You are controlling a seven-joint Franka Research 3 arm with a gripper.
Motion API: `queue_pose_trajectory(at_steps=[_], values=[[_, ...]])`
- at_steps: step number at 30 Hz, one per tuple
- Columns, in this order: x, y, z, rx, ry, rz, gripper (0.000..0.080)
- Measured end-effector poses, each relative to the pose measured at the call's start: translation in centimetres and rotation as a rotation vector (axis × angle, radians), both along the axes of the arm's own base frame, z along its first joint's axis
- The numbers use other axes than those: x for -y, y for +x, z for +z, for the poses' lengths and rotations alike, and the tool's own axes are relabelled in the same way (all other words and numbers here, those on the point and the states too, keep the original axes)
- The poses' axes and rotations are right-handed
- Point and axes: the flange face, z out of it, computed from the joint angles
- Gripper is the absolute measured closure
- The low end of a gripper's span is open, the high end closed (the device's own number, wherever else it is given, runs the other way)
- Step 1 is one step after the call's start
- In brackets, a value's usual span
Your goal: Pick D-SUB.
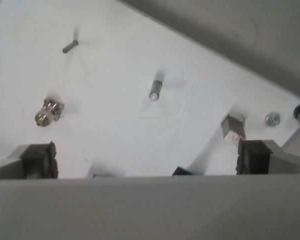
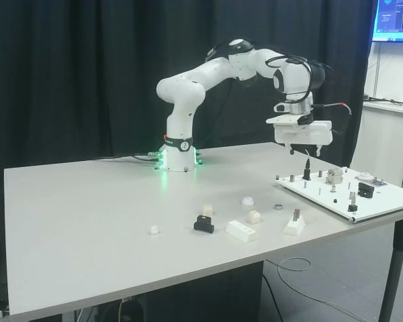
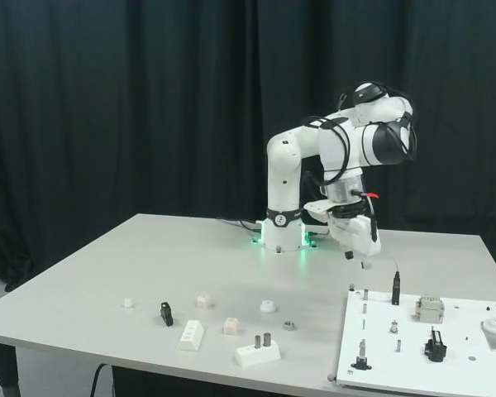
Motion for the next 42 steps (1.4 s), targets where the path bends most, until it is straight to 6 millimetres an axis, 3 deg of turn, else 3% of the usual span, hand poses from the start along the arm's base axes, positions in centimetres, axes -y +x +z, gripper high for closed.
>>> queue_pose_trajectory(at_steps=[12, 20, 32, 42], values=[[0.5, 1.5, 0.8, -0.017, -0.047, 0.109, 0.0003], [1.9, 2.5, 0.9, -0.021, -0.057, 0.111, 0.0003], [6.1, 3.9, 1.4, 0.017, -0.242, 0.044, 0.0003], [11.3, 4.9, 1.8, 0.038, -0.339, 0.049, 0.0003]])
